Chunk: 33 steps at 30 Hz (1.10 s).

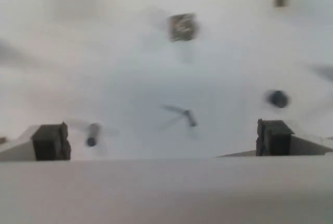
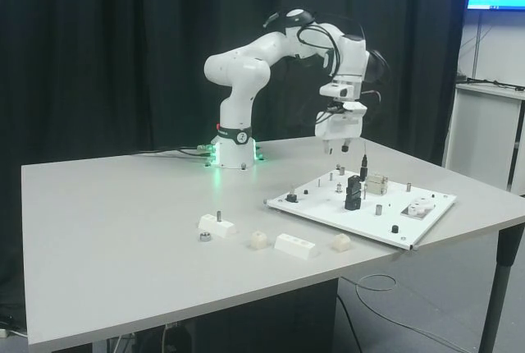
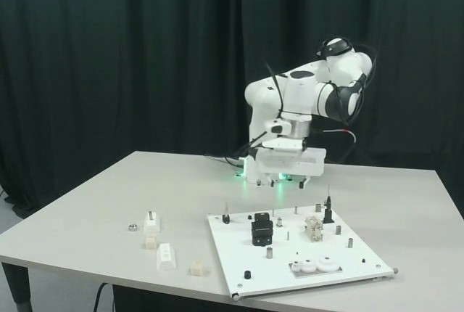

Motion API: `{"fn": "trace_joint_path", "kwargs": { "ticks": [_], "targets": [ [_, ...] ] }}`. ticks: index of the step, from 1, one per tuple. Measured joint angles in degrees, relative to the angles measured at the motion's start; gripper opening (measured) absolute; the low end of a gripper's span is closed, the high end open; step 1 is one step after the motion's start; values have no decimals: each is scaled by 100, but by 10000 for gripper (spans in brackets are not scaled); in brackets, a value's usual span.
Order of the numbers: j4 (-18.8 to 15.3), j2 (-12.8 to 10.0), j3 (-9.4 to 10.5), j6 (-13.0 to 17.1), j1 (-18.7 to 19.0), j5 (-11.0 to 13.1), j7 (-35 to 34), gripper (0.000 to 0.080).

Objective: Pick bolt 4.

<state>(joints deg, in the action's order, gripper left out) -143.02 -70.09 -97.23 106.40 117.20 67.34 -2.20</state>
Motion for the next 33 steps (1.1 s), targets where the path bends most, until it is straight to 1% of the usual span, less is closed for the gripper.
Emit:
{"fn": "trace_joint_path", "kwargs": {
  "ticks": [3,6,15,24,33],
  "targets": [
    [0,0,-60,118,-106,-59,-68,800],
    [0,0,-100,249,-238,-68,-171,800],
    [59,0,-113,659,-759,-67,-389,800],
    [243,2,-56,905,-1437,11,-395,800],
    [555,5,81,1077,-2251,215,-345,800]
  ]
}}
